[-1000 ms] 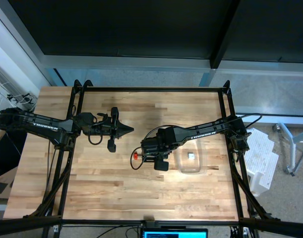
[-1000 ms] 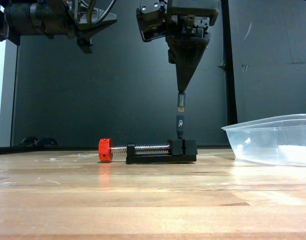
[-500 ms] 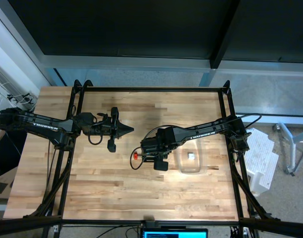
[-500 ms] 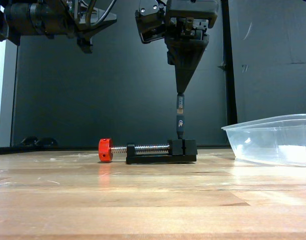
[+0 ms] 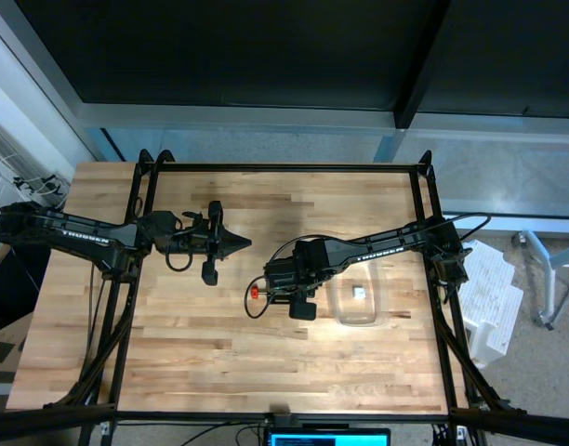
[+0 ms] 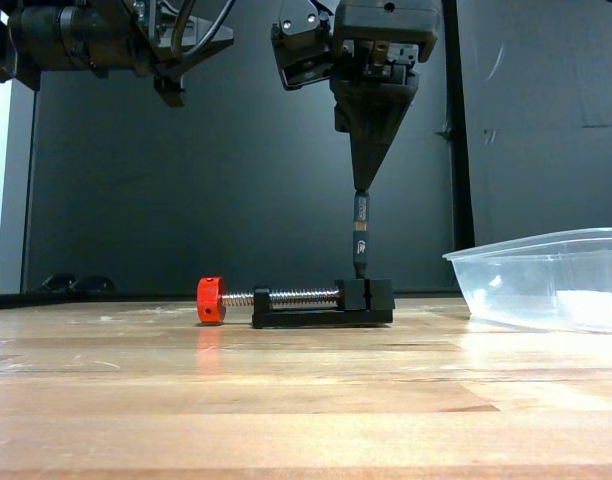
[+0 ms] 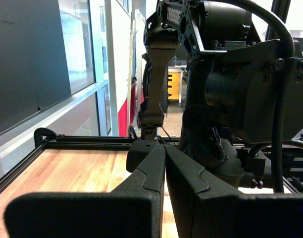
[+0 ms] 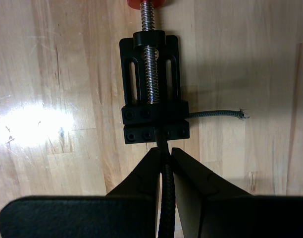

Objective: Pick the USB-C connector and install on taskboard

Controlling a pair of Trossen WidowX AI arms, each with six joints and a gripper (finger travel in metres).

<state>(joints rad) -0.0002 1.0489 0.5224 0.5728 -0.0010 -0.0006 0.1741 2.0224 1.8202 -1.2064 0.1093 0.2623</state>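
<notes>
Right tool point(image 5: 286, 291), high view: stands at mid-worktop point(image 5: 173, 325), just right of an orange-red knob point(image 5: 254, 292). The left tool point(image 5: 240, 243) hangs well apart, to the far left.

Low view: the right tool is clenched on the USB-C connector point(image 6: 360, 209). The connector's long axis is vertical, directly above the taskboard point(image 6: 322, 303), and its lower end touches or nearly touches the upright pin point(image 6: 360, 255).

Left wrist view: the left tool is closed on nothing.

Right wrist view: connector and taskboard lie in line, so the coming move is judged a straight downward press by the right arm.
</notes>
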